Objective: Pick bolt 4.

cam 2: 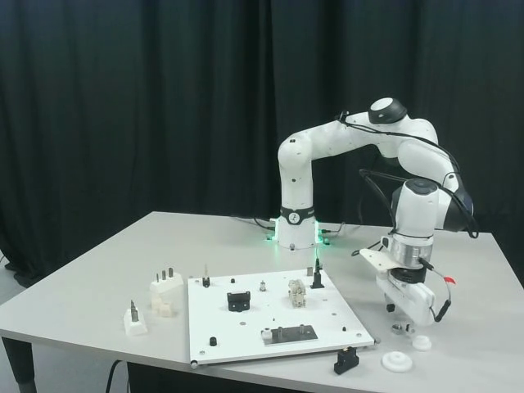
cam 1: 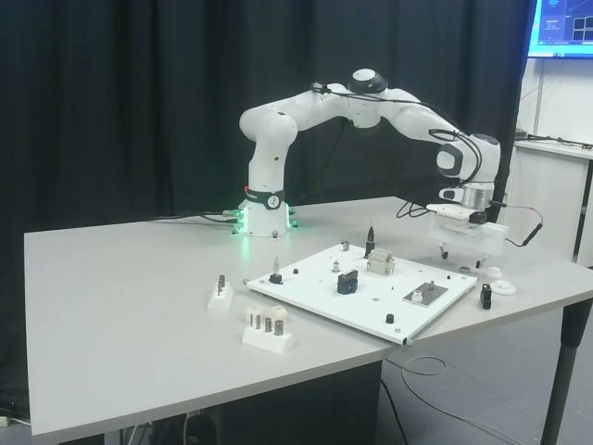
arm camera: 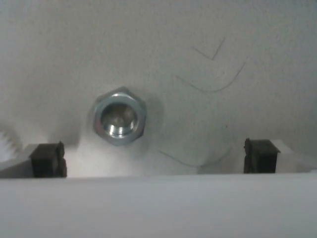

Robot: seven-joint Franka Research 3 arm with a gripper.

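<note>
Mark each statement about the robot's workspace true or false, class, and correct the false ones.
1. The gripper is open, with its fingertips spread wide apart. True.
2. In the wrist view, a hexagonal metal bolt head lies on the grey table between the fingertips. True.
3. The gripper hovers directly above the white board. False: it is beside the board, past its edge, over the bare table.
4. The bolt is already clamped between the fingers. False: both fingertips stand clear of it.
5. A white gear-shaped disc lies on the table near the gripper. True.
6. The arm's base stands on the white board. False: it is bolted to the table behind the board.
</note>
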